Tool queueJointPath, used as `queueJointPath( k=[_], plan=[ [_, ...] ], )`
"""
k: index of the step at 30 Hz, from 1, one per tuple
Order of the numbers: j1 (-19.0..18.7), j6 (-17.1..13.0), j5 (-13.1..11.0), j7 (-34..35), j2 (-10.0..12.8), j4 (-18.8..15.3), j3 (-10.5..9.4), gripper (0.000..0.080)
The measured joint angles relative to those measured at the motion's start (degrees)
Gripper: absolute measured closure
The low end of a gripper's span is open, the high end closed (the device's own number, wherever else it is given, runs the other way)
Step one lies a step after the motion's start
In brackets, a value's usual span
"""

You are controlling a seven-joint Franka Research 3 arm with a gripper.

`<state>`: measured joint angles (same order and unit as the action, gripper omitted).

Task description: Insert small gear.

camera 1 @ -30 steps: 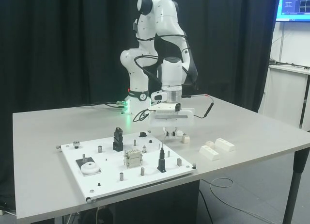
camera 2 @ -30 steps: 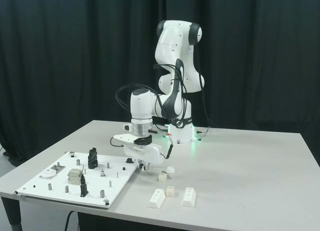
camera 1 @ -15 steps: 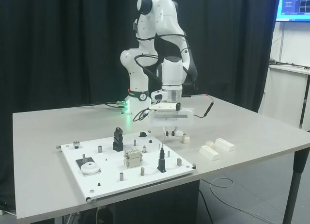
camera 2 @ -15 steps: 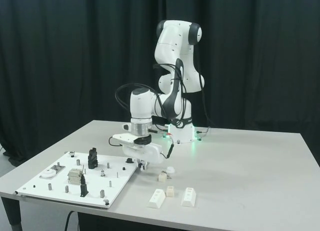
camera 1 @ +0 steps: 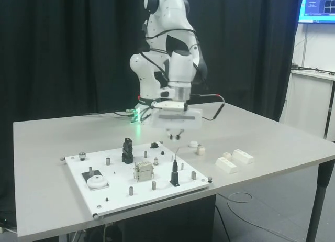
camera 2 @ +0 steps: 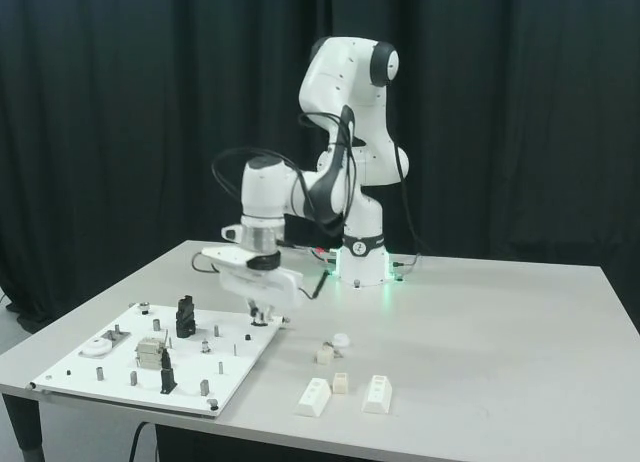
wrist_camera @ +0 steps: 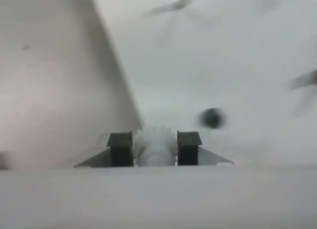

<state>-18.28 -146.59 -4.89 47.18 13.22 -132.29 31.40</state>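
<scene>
One small gear [wrist_camera: 156, 145], white and toothed, sits clamped between the two black fingertips [wrist_camera: 120, 148] in the wrist view; the jaws are narrow, closed on its flanks. Gripper [camera 1: 174, 133] hangs in the air above the far edge of the white assembly board [camera 1: 118, 192], clear of everything on it. Board lies toward the bench's [camera 1: 47, 147] front left corner.

Step in hand, as judged: carry the gear over the board to its shaft, then lower it on. Which peg [camera 1: 107, 161] is the target I cannot tell; several short grey posts stand on the board, and a large white gear [camera 1: 97, 182] already sits near the board's left edge.

Notes for doing it well:
- Keep travel height above the tall black connector [camera 1: 126, 150] and the black upright clip [camera 1: 174, 176].
- Hold the gear's bore vertical; centre over the post before descending.
- Descend slowly; if teeth meet a neighbouring gear, a slight twist should let them mesh.
- Release only once seated.
</scene>
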Motion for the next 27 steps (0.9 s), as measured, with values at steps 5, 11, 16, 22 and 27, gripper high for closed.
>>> queueJointPath(
  k=[5,11,16,22,27],
  plan=[
    [0.4,5.1,3.3,-3.8,-2.6,2.0,3.26,0.0614],
    [1.2,10.8,5.4,-9.6,-5.3,4.6,6.8,0.0614],
    [2.2,14.7,6.4,-13.9,-6.7,6.9,8.98,0.0614],
    [3.4,17.5,6.7,-18.5,-7.1,9.6,11.0,0.0614],
    [4.8,18.0,6.7,-22.1,-7.1,11.3,12.19,0.0614]
  ],
)
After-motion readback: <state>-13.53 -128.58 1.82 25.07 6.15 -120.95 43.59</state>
